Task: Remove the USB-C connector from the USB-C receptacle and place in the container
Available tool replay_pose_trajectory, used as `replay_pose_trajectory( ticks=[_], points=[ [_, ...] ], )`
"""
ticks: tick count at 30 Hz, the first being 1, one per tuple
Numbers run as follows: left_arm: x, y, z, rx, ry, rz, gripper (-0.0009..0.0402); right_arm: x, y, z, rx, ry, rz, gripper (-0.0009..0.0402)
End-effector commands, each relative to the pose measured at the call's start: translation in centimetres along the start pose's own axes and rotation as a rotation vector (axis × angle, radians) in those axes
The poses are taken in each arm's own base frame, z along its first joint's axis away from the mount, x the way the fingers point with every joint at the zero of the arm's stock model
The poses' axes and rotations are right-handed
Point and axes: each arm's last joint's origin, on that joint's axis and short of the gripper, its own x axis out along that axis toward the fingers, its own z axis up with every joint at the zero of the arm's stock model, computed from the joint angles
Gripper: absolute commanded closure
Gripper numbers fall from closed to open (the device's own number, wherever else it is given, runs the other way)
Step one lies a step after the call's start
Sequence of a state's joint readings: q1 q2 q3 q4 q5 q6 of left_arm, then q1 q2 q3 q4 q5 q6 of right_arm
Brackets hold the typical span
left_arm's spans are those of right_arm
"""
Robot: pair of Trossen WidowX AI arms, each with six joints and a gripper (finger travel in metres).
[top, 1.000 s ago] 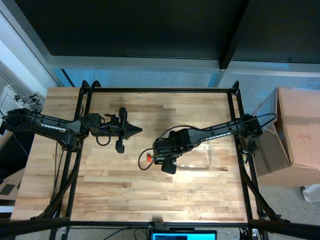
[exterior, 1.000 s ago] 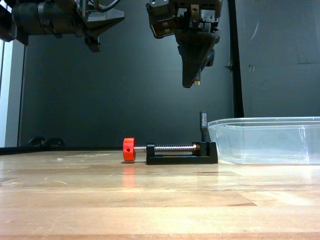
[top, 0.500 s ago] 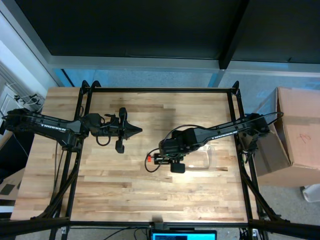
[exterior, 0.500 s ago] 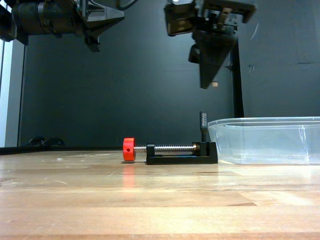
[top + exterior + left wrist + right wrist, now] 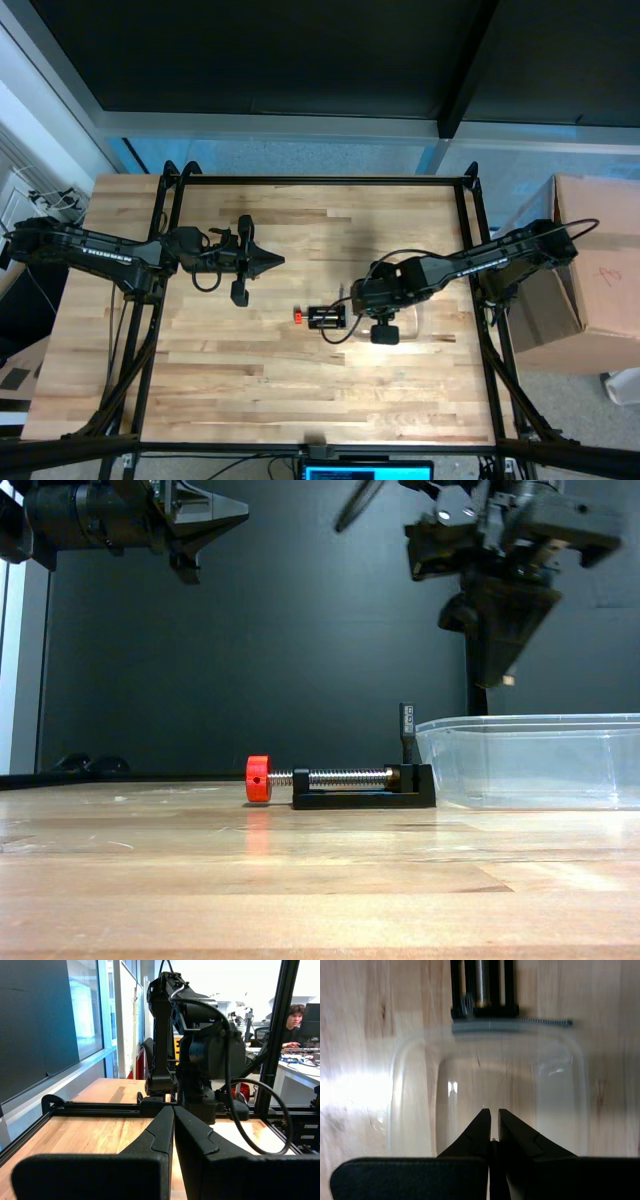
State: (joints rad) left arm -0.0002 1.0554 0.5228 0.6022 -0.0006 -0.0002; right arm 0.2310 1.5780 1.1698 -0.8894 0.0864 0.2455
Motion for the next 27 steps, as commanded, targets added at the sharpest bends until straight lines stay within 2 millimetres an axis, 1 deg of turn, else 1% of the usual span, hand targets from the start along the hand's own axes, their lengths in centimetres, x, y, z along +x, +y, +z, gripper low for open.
replay_pose_trajectory(
  ticks=[1,5,8,12,14,17,23,27],
  points=[
    [0.0,0.0,0.0,0.000,0.000,0.000,0.0393,0.5,0.2,-1.2,-0.013,-0.005,0.006,0.0393],
    [0.0,0.0,0.0,0.000,0.000,0.000,0.0393,1.8,0.2,-2.8,-0.024,0.033,-0.001,0.0393],
    [0.0,0.0,0.0,0.000,0.000,0.000,0.0393,2.8,0.1,-3.5,-0.021,0.041,-0.003,0.0393],
    [0.0,0.0,0.0,0.000,0.000,0.000,0.0393,3.3,0.2,-3.7,-0.023,0.029,0.001,0.0391],
    [0.0,0.0,0.0,0.000,0.000,0.000,0.0393,3.3,0.2,-3.7,-0.024,0.026,0.002,0.0379],
    [0.0,0.0,0.0,0.000,0.000,0.000,0.0393,3.3,0.2,-3.7,-0.024,0.026,0.003,0.0337],
    [0.0,0.0,0.0,0.000,0.000,0.000,0.0393,3.2,0.2,-3.7,-0.025,0.025,0.002,0.0217],
    [0.0,0.0,0.0,0.000,0.000,0.000,0.0393,3.2,0.2,-3.7,-0.025,0.025,0.002,0.0158]
  ],
)
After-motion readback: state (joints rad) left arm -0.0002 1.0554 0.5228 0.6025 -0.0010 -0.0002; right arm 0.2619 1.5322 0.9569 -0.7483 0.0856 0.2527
